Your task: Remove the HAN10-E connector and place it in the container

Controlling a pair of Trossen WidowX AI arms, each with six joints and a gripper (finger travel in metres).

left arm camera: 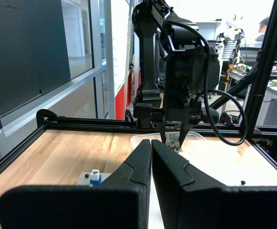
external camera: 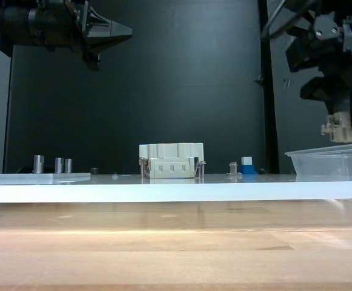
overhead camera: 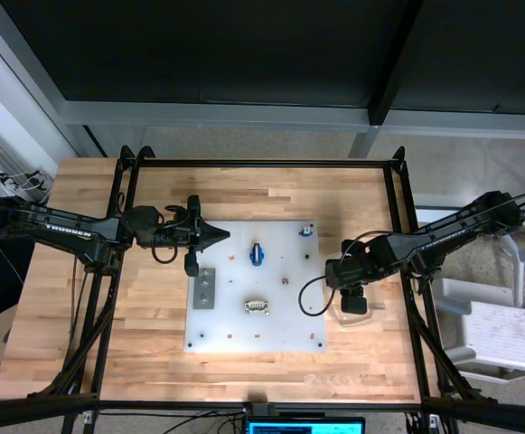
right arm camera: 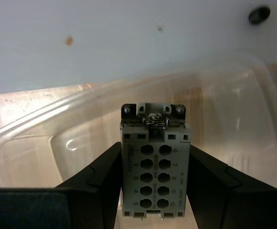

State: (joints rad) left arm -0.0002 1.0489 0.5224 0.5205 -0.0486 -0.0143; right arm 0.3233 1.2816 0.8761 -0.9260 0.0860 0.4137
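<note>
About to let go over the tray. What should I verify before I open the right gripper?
1. Grip: right gripper is shut on the HAN10-E connector, with a finger on each side: ok.
2. Position: the connector is above the container, and the tray floor shows beneath it: ok.
3. Rim clearance: in the low view the connector hangs above the rim: ok.
4. Margin to the rim's near side: hidden behind the fingers: cannot tell.
5. Left gripper: shut, hovering over the white board's far left corner, away from the drop: ok.
</note>
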